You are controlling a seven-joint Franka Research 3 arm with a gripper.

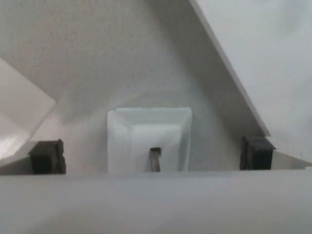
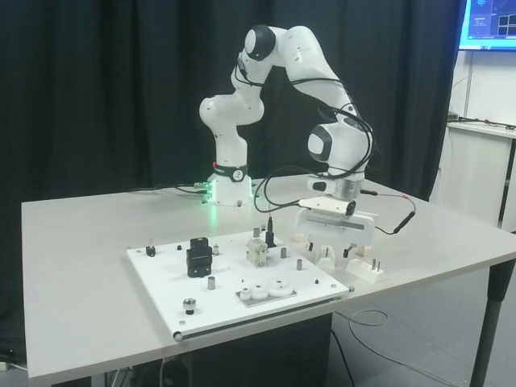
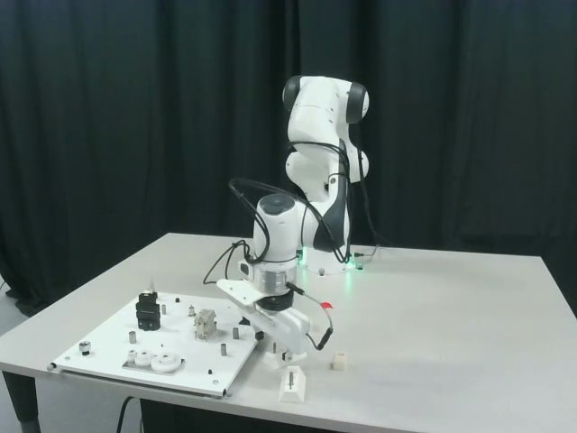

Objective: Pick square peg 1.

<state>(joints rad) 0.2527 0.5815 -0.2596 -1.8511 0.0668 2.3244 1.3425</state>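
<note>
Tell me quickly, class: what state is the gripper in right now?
Gripper: open, holding nothing; its black fingertips stand either side of the white peg holder, apart from it.

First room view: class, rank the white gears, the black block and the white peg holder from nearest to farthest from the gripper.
1. white peg holder, just below the gripper.
2. white gears, near the front edge of the board.
3. black block, mid-board, further left in the picture.
</note>
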